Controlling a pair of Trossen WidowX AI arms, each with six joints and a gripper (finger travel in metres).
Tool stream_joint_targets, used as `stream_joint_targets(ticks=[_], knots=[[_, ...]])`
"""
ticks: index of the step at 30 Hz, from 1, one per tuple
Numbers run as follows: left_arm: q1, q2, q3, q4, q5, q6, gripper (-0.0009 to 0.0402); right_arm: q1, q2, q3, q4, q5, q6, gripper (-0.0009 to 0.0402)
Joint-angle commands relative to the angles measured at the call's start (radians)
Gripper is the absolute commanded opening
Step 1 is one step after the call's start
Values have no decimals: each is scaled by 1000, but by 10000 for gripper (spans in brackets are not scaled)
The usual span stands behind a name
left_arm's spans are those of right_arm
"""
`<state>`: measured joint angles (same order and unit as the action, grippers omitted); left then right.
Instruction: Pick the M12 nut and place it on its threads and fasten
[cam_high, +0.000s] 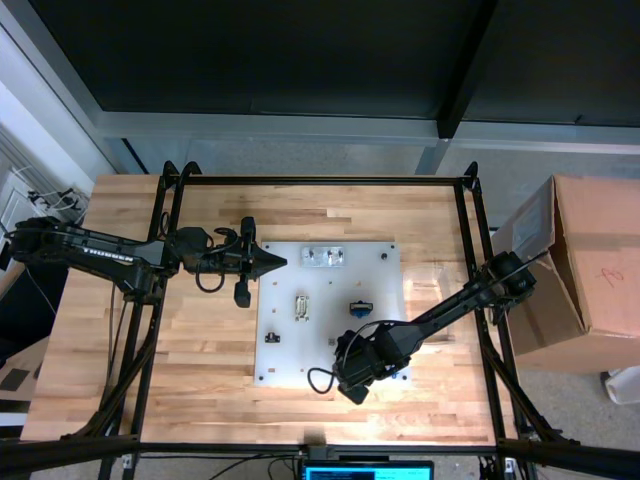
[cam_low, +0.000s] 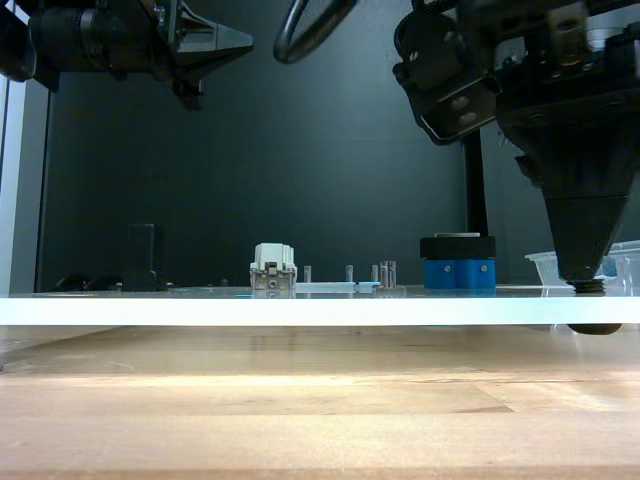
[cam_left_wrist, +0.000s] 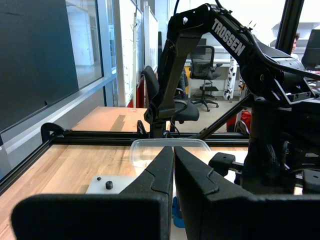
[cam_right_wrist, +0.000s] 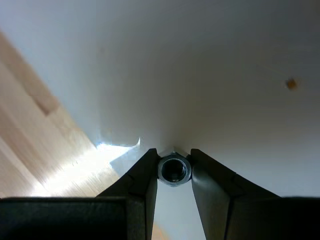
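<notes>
My right gripper (cam_right_wrist: 174, 167) points straight down at the white board (cam_right_wrist: 225, 75) near its near right edge and is shut on the small silver nut (cam_right_wrist: 174, 170). The low view shows my right gripper (cam_low: 583, 275) ending right at the top of the black ribbed stud (cam_low: 593, 287). The fingers hide the nut there, so I cannot tell whether it is on its stud. In the high view my right gripper (cam_high: 375, 368) covers that spot. High off the board's left side hangs my left gripper (cam_high: 280, 263), shut on nothing, with its fingertips (cam_left_wrist: 167, 155) pressed together.
On the board stand a blue block with a black cap (cam_low: 458, 268), a white connector (cam_low: 273, 270) and small silver posts (cam_low: 385, 272). A clear tray (cam_low: 548, 264) lies behind the stud. A cardboard box (cam_high: 580, 270) sits off the table's right edge.
</notes>
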<state>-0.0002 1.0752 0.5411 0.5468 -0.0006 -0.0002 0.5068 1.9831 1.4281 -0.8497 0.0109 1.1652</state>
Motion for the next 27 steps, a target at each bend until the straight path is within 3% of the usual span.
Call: stream_joint_targets(ticks=[1, 13, 27], knots=[[0, 0, 0, 0, 0, 0, 0, 1, 2, 0, -2, -4, 78, 25], [0, 0, 0, 0, 0, 0, 0, 1, 3, 0, -5, -3, 131, 38], [0, 0, 0, 0, 0, 0, 0, 1, -6, 2, -3, 0, 128, 188]])
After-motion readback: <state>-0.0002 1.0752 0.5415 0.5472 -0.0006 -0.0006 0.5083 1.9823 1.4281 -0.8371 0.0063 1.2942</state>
